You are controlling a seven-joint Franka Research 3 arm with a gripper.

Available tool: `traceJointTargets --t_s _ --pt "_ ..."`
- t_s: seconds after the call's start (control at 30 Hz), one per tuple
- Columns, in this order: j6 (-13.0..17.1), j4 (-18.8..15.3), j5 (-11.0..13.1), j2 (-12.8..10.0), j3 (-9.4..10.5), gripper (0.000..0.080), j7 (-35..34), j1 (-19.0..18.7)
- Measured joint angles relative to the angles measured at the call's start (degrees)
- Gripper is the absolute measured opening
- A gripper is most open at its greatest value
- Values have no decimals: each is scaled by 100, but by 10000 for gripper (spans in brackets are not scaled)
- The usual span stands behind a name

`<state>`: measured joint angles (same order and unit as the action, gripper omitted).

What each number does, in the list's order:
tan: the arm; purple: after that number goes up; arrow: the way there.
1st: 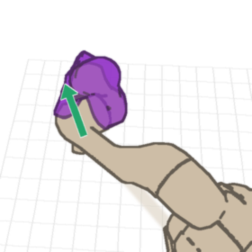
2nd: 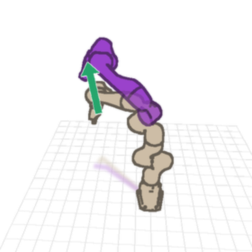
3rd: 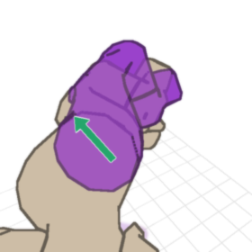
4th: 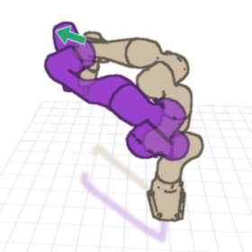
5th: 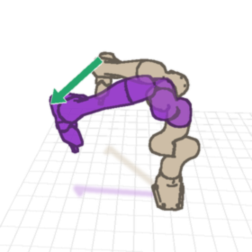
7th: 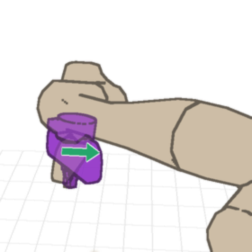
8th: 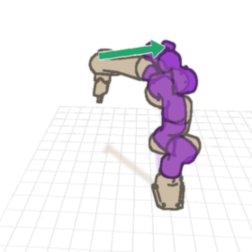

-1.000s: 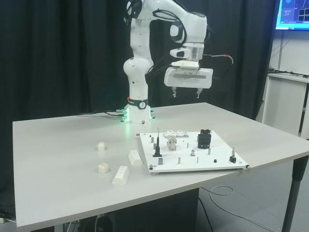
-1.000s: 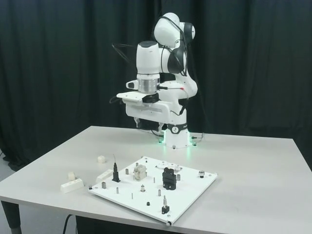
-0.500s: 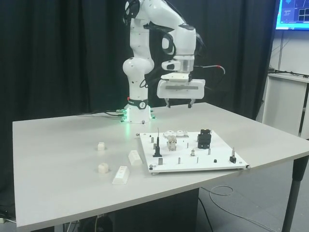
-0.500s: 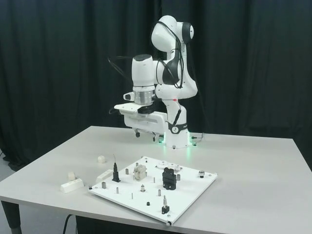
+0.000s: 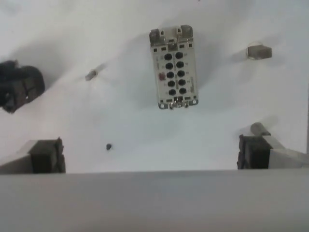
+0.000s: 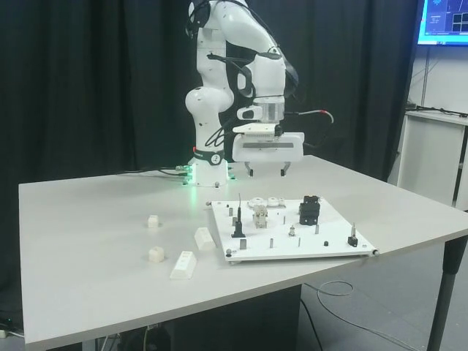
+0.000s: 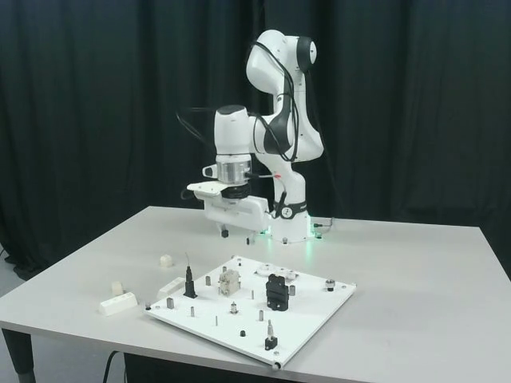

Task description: Remove waterproof.

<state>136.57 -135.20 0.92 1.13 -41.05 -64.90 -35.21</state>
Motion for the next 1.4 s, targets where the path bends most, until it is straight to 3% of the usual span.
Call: traceJointTargets --t_s 0.2,0.47,0.67,0.83,1.23,1.4 --pt "370 -172 0 -57 0 800 0 3" --pt "610 -210 8 -290 0 800 539 26" --pt "822 -201 185 -518 1 800 815 83" --pt "928 -144 496 -729 1 800 1123 140" --pt "926 127 1460 -1322 2 800 2164 197" --pt "882 239 1743 -1558 14 800 2435 197"
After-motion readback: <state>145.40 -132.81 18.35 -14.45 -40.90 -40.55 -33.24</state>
